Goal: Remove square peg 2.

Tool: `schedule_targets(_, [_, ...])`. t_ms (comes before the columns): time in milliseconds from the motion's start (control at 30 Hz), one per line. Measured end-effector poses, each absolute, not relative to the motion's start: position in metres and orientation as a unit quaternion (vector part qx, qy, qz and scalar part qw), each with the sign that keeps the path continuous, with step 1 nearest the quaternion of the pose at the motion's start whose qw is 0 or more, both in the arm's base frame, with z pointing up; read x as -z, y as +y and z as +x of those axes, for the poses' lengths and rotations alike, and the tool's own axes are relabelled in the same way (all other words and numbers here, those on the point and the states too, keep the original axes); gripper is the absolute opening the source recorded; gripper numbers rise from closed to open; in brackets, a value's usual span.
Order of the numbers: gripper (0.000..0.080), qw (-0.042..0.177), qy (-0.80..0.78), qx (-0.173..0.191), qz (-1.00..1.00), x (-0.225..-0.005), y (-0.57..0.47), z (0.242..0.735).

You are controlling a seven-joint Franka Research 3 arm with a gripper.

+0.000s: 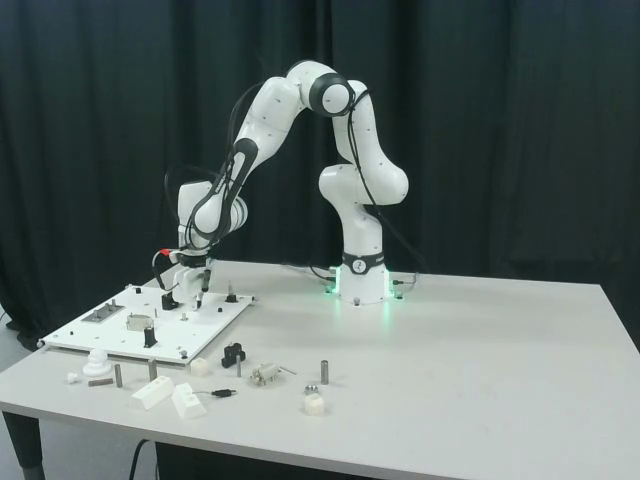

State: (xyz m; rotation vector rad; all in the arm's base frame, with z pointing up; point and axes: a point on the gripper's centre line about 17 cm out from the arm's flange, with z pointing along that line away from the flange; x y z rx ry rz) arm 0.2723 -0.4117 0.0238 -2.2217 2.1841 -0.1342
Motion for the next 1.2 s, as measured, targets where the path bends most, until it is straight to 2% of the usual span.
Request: schedule_targets(1200, [0.0078,0.013,0.727,0.043,-0.685,-0.0239,-0.412,0.2731])
